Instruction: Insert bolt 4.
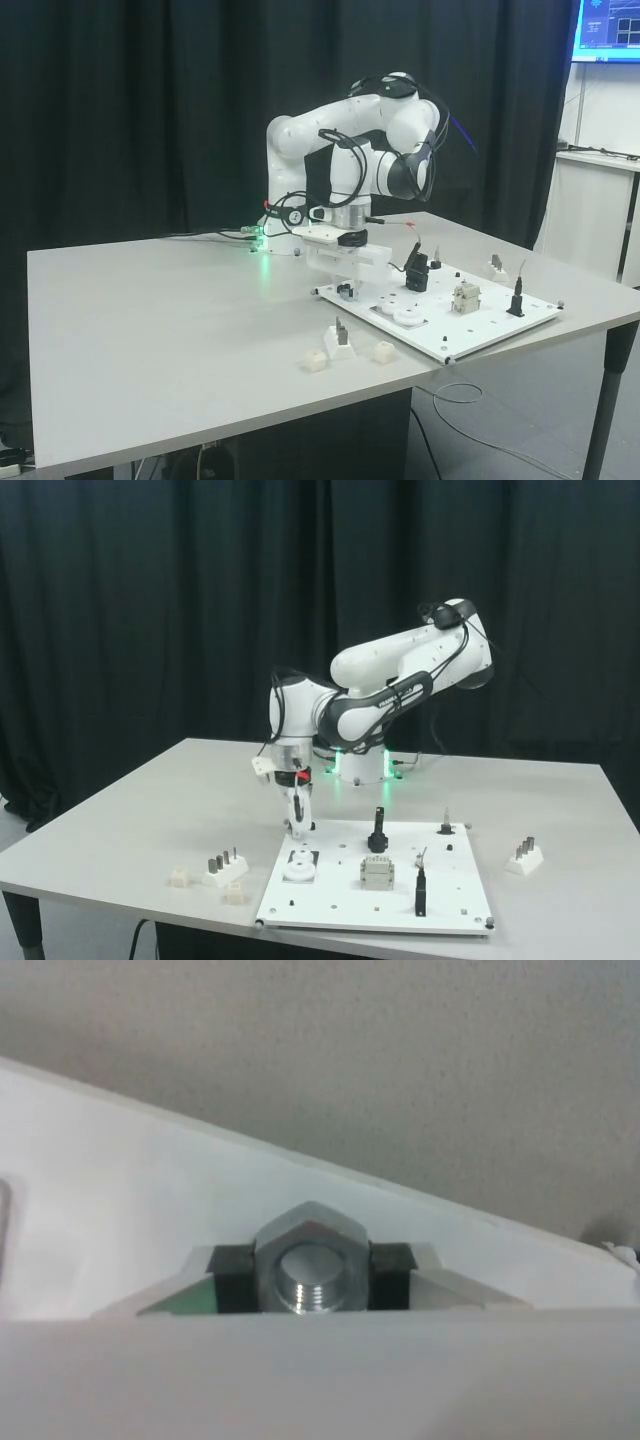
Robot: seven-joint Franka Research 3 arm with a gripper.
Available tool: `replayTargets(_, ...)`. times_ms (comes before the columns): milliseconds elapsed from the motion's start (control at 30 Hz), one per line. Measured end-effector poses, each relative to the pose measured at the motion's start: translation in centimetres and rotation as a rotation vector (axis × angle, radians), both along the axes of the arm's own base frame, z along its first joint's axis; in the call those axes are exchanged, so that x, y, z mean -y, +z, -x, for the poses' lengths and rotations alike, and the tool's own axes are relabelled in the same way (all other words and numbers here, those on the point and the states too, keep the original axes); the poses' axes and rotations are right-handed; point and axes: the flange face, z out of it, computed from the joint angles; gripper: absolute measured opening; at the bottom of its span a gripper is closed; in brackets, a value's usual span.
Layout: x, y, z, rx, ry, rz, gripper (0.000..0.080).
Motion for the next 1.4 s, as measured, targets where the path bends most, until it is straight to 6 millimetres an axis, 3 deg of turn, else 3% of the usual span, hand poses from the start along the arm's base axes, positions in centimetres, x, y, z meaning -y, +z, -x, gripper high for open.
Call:
replayTargets(900, 0.0, 1.1, -0.2, 0.005, 0.074, 0.013, 0.0226)
replayTargets(1400, -1.3, 2.1, 0.7, -0.023, 0.213, 0.013, 0.0226)
